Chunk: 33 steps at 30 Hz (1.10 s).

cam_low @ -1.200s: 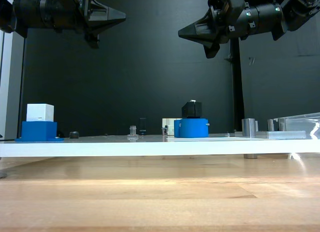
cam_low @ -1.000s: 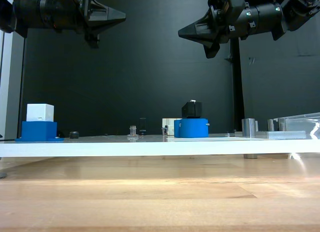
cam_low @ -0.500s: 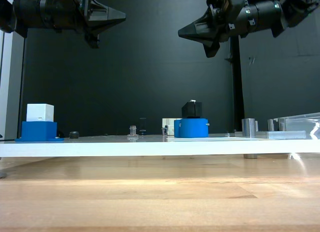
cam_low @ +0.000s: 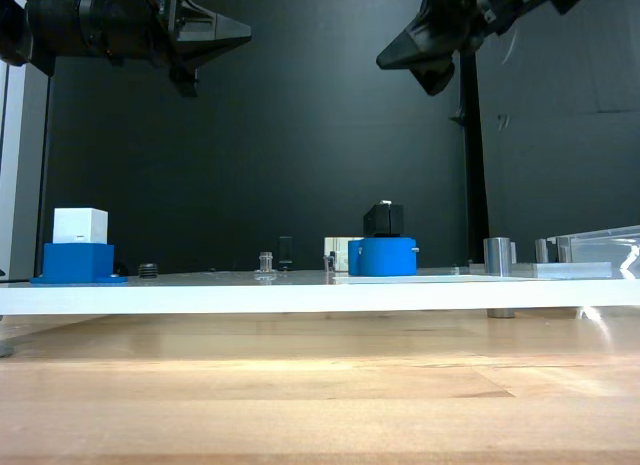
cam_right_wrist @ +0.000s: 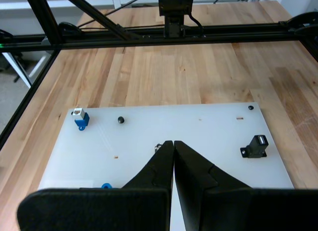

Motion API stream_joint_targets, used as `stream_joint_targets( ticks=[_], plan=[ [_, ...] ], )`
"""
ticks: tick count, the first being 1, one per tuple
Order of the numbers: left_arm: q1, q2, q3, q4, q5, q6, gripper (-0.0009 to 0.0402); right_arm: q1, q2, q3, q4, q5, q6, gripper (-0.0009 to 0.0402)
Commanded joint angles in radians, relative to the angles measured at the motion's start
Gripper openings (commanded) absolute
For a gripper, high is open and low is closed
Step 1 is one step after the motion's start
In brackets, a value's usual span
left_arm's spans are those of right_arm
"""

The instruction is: Remove the 16mm cylinder and place in the container

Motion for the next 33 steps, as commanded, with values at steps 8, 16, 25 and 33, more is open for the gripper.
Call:
stream_joint_targets(
  ticks=[8,16,25,33],
  plan=[
    [0.0,0.0,0.0,0.0,0.0,0.0,0.0,0.071,0.001,0.087,-0.223,0.021,0.083,0.0001],
    [0.0,0.0,0.0,0.0,0.0,0.0,0.0,0.144,0.081,0.175,-0.449,0.088,0.118,0.0022],
    [0.0,0.0,0.0,0.0,0.0,0.0,0.0,0.192,0.244,0.314,-0.649,0.088,0.136,0.0084],
    [0.0,0.0,0.0,0.0,0.0,0.0,0.0,0.214,0.402,0.453,-0.83,0.088,0.138,0.0186]
  ],
)
